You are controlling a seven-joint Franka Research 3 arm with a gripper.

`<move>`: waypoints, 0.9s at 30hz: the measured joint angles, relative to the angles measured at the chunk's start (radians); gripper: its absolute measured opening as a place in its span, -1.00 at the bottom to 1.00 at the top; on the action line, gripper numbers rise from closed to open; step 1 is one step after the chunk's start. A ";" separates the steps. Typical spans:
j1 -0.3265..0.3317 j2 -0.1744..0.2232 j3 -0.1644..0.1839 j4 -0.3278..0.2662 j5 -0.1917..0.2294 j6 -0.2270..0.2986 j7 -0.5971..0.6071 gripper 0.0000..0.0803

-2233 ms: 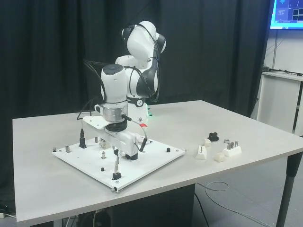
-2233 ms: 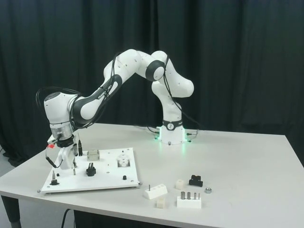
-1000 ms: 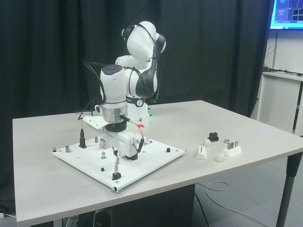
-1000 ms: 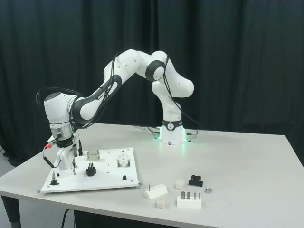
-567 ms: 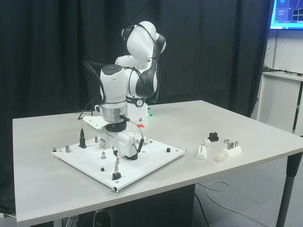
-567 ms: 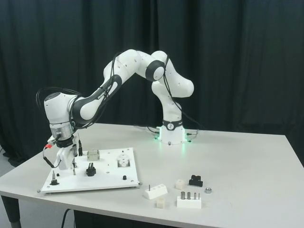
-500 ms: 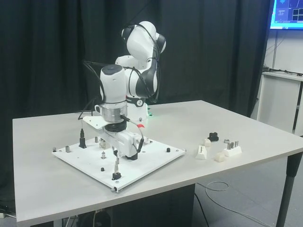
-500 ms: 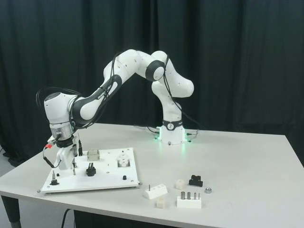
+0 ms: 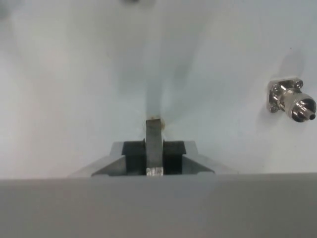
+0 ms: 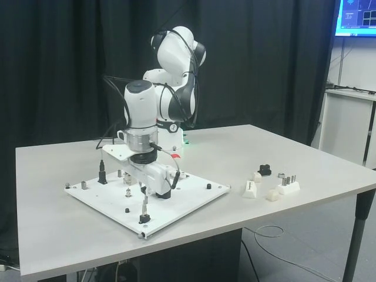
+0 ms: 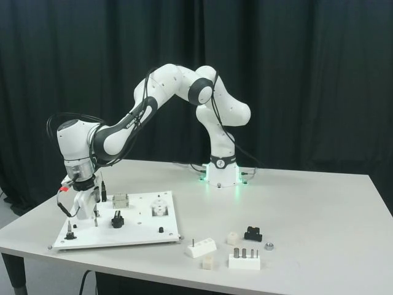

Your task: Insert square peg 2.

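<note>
A thin grey square peg (image 9: 154, 145) stands upright between my fingers, and my gripper (image 9: 154, 151) is shut on it. Its lower end meets the white board (image 9: 74, 89); whether it sits in a hole is hidden. In the first room view the gripper (image 10: 145, 198) hangs low over the near part of the board (image 10: 194, 197), with the peg (image 10: 144, 207) pointing down. In the second room view the peg (image 11: 96, 219) is at the board's (image 11: 141, 230) left side.
A metal connector (image 9: 290, 101) is fixed to the board close to the peg. A black knob (image 11: 116, 219), a grey block (image 11: 120, 200) and a small black fixture (image 11: 69, 235) also stand on the board. White holders with pegs (image 11: 244, 259) lie on the table beside the board.
The wrist shifted slightly between the earliest frames and one second ago. Since then nothing has visibly moved.
</note>
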 joint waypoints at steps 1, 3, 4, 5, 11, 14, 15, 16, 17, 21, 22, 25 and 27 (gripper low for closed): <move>0.000 0.000 0.000 0.000 0.000 0.000 0.000 -0.83; 0.000 0.000 0.000 0.000 0.000 0.000 0.000 -0.83; 0.000 0.000 0.000 -0.001 0.000 0.000 0.000 -0.83; 0.000 -0.001 0.000 -0.001 0.000 0.000 0.000 -0.83; 0.001 -0.001 0.000 -0.002 0.000 0.001 -0.003 -0.83; 0.003 -0.001 -0.001 -0.005 -0.001 0.008 -0.003 -0.83; 0.004 -0.001 -0.001 -0.008 -0.001 0.014 -0.003 -0.83; 0.005 -0.001 -0.001 -0.011 -0.001 0.022 -0.002 -0.83; 0.006 -0.001 -0.001 -0.013 -0.001 0.029 0.000 -0.81; 0.012 -0.001 -0.001 -0.023 -0.001 0.056 0.018 -0.81; 0.014 -0.001 -0.001 -0.024 -0.001 0.059 0.025 -0.81; 0.020 -0.001 -0.003 -0.025 -0.001 0.064 0.043 0.56; 0.027 -0.001 -0.007 -0.025 -0.001 0.065 0.050 0.56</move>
